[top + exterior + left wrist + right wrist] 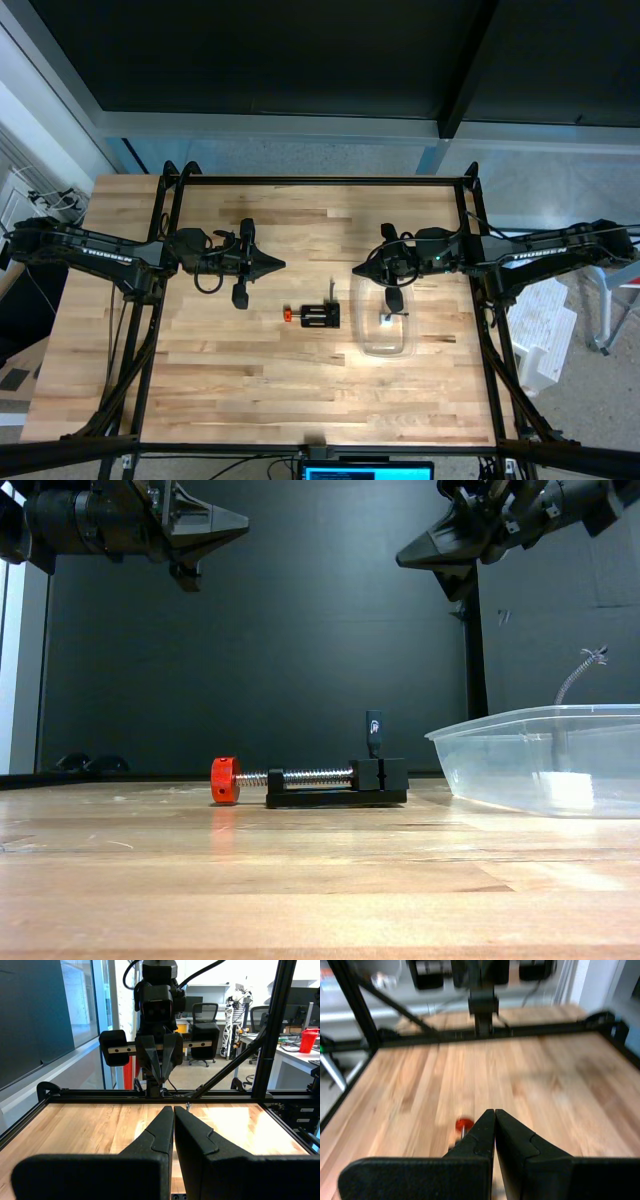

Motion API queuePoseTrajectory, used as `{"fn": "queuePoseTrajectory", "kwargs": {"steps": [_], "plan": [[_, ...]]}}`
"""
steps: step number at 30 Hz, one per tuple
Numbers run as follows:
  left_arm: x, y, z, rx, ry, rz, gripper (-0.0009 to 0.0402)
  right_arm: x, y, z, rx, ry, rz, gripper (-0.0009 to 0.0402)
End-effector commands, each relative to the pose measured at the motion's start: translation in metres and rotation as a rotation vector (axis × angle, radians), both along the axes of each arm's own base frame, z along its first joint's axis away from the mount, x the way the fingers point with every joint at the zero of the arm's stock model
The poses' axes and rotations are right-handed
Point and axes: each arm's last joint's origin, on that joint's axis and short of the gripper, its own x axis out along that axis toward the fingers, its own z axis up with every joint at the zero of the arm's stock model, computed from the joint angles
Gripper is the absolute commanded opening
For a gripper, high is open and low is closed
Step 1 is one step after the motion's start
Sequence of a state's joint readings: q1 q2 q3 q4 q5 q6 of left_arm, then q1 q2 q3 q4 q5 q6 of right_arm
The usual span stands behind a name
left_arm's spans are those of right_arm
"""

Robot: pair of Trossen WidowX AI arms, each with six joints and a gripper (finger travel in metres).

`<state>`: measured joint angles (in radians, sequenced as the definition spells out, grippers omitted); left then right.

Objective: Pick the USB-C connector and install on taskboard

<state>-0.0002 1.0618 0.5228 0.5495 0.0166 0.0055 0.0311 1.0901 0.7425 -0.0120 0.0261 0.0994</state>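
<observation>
The taskboard is a small black block with an orange-red knob, lying mid-table; in the low view the taskboard rests flat. The USB-C connector, a thin dark plug, stands upright on the block's end away from the knob, and shows in the high view as the USB-C connector. My left gripper hovers shut, high above the table to the block's left. My right gripper is also shut and raised, to the block's right. Neither holds anything. The knob shows below the right fingertips.
A clear plastic tray sits right of the block, holding a small white square piece with a braided cable rising from it. A black frame rail borders the table. The right arm faces the left wrist camera.
</observation>
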Motion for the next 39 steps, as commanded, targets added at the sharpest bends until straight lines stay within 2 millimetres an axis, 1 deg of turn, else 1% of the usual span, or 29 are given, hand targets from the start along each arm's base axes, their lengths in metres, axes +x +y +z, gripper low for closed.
{"fn": "queuePoseTrajectory", "kwargs": {"steps": [1,6,15,22,32,39], "plan": [[0.0,0.0,0.0,0.0,0.0,0.0,0.0,-0.002,0.001,0.006,0.018,0.096,-0.003,0.0],[0.0,0.0,0.0,0.0,0.0,0.0,0.0,-0.009,0.004,0.012,0.036,0.228,-0.006,0.0],[0.0,0.0,0.0,0.0,0.0,0.0,0.0,-0.019,0.007,0.022,0.073,0.371,-0.02,0.0],[0.0,0.0,0.0,0.0,0.0,0.0,0.0,-0.023,0.011,0.023,0.088,0.497,-0.029,0.0],[0.0,0.0,0.0,0.0,0.0,0.0,0.0,-0.001,0.02,0.027,0.056,0.694,-0.009,0.0],[0.0,0.0,0.0,0.0,0.0,0.0,0.0,0.014,0.03,0.025,0.017,0.858,0.015,0.0]]}}
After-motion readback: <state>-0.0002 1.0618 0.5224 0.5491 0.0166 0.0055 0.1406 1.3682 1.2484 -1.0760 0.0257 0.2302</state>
